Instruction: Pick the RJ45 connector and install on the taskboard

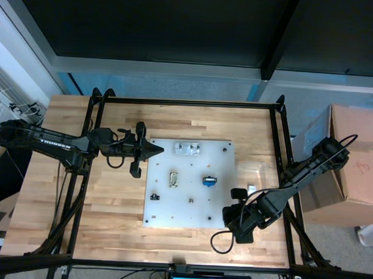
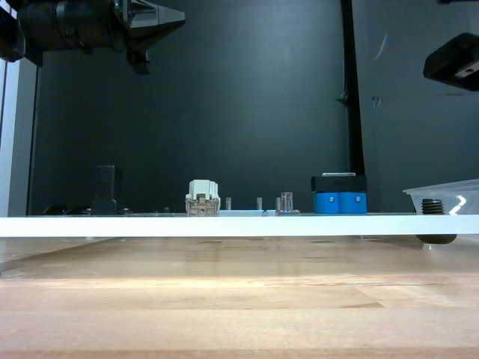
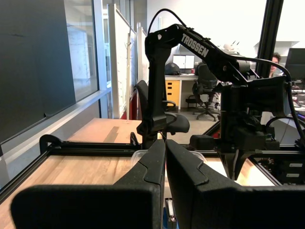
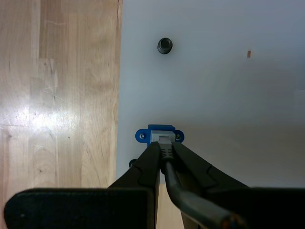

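The RJ45 connector [image 4: 164, 140] is a clear plug on a dark cable [image 4: 174, 187], and my right gripper [image 4: 162, 146] is shut on it just behind the plug. In the right wrist view its tip lines up with the blue socket [image 4: 159, 135] on the white taskboard [image 4: 224, 95]. The low view shows the right arm [image 2: 453, 63] well above the blue socket [image 2: 339, 200], with nothing entering the socket. My right gripper [image 1: 232, 211] hovers over the board's near right corner. My left gripper [image 1: 157, 149] hangs shut and empty above the board's left edge.
A beige connector block [image 1: 173, 179] and a silver fitting [image 1: 189, 150] stand on the taskboard [image 1: 165, 212]. A clear plastic bin [image 1: 254, 174] sits just right of the board. A cardboard box [image 1: 351, 163] lies beyond the right frame rail.
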